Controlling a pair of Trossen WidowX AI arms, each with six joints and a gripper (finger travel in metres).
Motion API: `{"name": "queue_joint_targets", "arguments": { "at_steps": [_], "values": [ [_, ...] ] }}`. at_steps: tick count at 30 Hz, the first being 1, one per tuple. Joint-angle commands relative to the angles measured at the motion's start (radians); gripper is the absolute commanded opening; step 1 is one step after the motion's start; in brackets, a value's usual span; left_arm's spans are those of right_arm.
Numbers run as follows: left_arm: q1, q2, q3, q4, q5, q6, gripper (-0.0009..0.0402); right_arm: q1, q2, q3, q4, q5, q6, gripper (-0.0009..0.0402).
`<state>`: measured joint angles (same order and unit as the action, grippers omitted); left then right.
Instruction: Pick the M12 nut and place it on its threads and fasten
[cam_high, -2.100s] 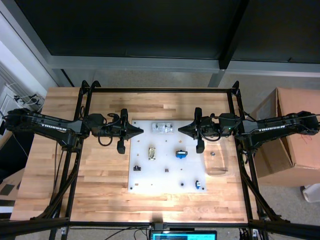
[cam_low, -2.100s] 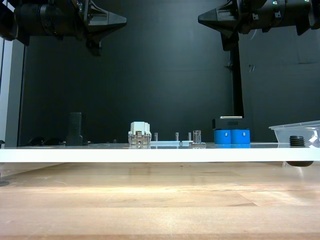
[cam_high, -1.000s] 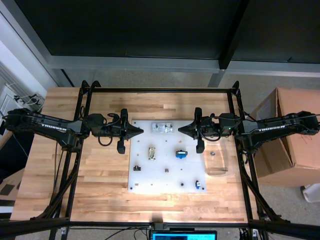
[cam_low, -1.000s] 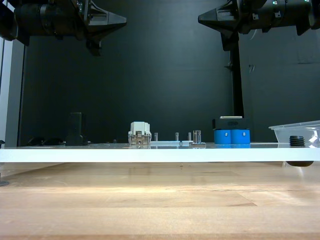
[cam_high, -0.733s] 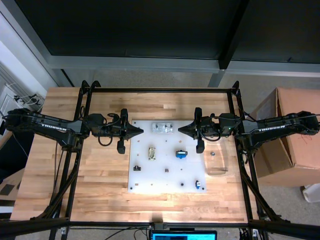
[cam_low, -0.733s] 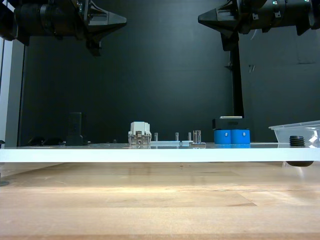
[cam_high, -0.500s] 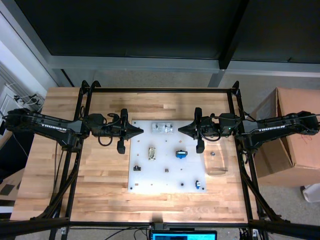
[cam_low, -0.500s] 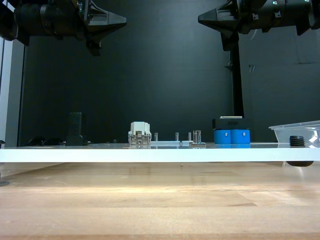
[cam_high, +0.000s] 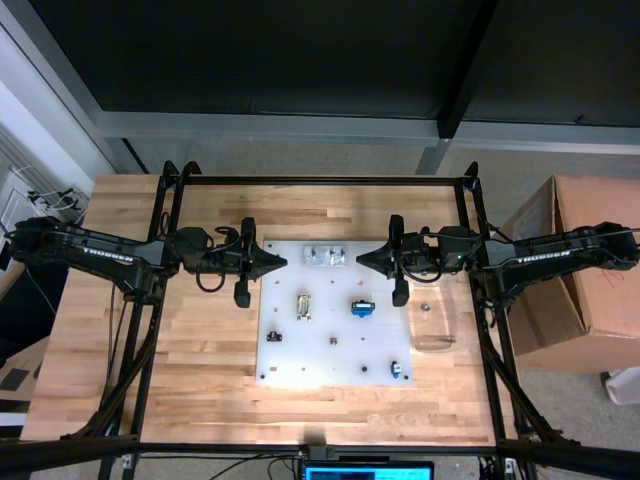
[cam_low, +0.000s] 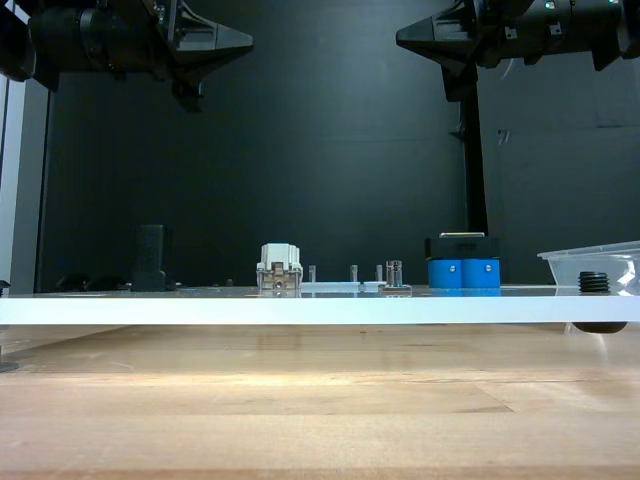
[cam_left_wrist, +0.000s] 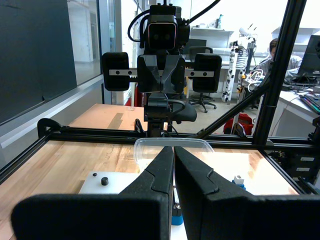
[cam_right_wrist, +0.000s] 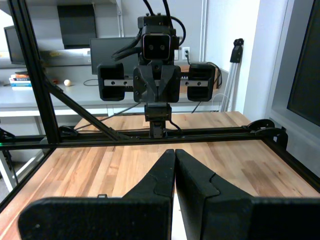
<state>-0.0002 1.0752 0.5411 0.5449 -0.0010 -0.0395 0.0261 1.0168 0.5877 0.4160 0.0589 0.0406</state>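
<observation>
Two black robot arms are reaching inward, level and high, over a pale wooden table (cam_high: 200, 340) and the white rectangular task board (cam_high: 285, 360) lying on it. The left gripper (cam_high: 281, 262) is hovering above the board's far left edge. The right gripper (cam_high: 361, 258) is hovering above its far right part, and the two are pointing at each other, well apart. Each wrist view is showing its own fingers pressed together with nothing between them, so both pincers are clenched on empty air.

Picking is the step in hand, and by my reading it is not yet begun. The next move is probably calling for the right gripper, the nearer of the two, to release its fingers. It would then be swinging outward and toward the near side, and coming down inside the clear shallow plastic tray (cam_high: 433, 346). The tray's low wall is likely leaving little room for the fingers.

That tray is sitting on the table just beside the board's right edge. In the low view the short black ribbed stud (cam_low: 594, 283) is standing in front of the tray, its ribs bare and nothing sitting on top. The small silver nut (cam_high: 425, 308) is lying free on the tray's floor, clear of its stud, and I am making out nothing else in the tray.
</observation>
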Motion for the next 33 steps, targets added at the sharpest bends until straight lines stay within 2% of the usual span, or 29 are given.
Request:
{"name": "queue_joint_targets", "arguments": {
  "at_steps": [1, 4, 10, 17, 20, 27, 33],
  "values": [
    [0.0, 0.0, 0.0, 0.0, 0.0, 0.0, 0.0, 0.0, -0.004, 0.029, -0.068, -0.008, -0.092, 0.0],
    [0.0, 0.0, 0.0, 0.0, 0.0, 0.0, 0.0, 0.004, -0.014, 0.113, -0.316, -0.008, -0.207, 0.0],
    [0.0, 0.0, 0.0, 0.0, 0.0, 0.0, 0.0, 0.005, 0.008, 0.299, -0.838, -0.036, -0.286, 0.0],
    [0.0, 0.0, 0.0, 0.0, 0.0, 0.0, 0.0, 0.007, 0.066, 0.459, -1.388, -0.035, -0.393, 0.0],
    [0.0, 0.0, 0.0, 0.0, 0.0, 0.0, 0.0, 0.008, 0.085, 0.488, -1.533, -0.037, -0.523, 0.0007],
    [0.0, 0.0, 0.0, 0.0, 0.0, 0.0, 0.0, 0.01, 0.125, 0.495, -1.754, -0.058, -0.937, 0.005],
    [0.0, 0.0, 0.0, 0.0, 0.0, 0.0, 0.0, 0.018, 0.165, 0.485, -1.806, -0.059, -0.999, 0.0077]
  ]
}}
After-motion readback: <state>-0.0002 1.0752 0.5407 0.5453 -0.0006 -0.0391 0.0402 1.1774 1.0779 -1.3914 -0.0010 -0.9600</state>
